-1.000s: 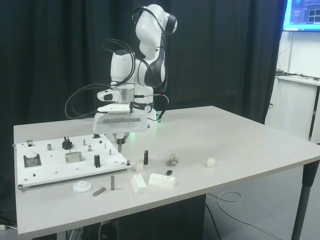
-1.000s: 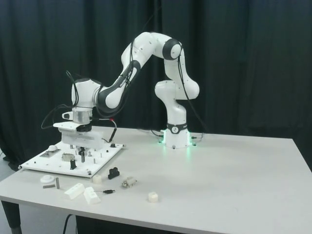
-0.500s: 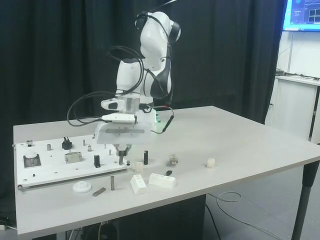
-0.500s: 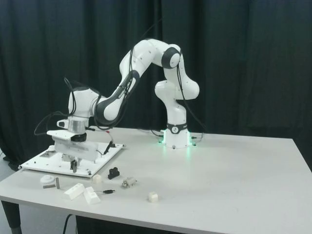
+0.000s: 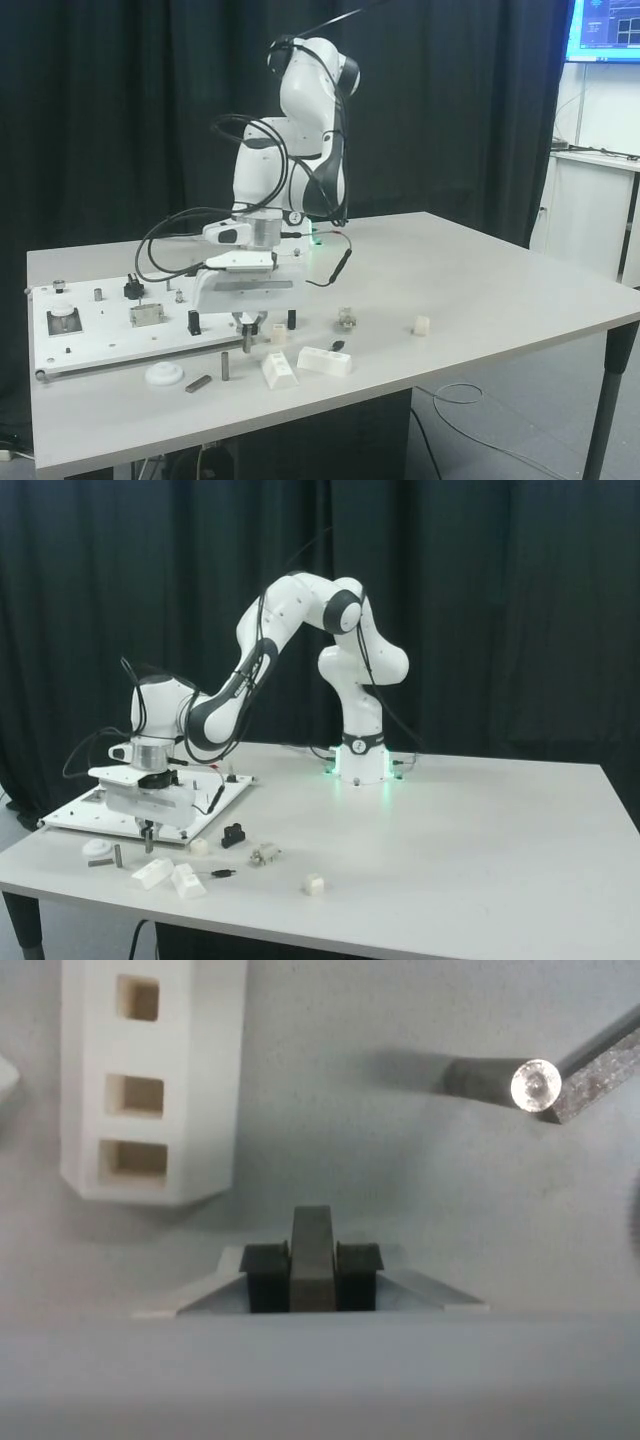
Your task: Place square peg 4.
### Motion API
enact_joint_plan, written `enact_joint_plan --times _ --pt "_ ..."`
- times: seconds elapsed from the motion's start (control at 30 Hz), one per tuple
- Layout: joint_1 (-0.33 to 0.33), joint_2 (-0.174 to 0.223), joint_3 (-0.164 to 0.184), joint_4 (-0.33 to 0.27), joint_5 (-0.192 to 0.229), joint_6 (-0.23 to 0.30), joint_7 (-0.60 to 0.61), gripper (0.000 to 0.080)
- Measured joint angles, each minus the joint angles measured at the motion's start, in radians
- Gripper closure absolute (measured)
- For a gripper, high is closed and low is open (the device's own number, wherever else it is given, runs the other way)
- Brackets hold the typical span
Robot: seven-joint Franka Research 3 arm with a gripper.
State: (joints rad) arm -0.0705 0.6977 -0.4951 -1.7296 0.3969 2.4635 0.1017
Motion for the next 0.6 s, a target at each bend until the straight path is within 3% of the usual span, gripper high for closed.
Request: enact_joint_plan --times 0.6 --pt "-0.012 0.006 0.012 0.009 0.0 -0.023 -0.02 0.0706"
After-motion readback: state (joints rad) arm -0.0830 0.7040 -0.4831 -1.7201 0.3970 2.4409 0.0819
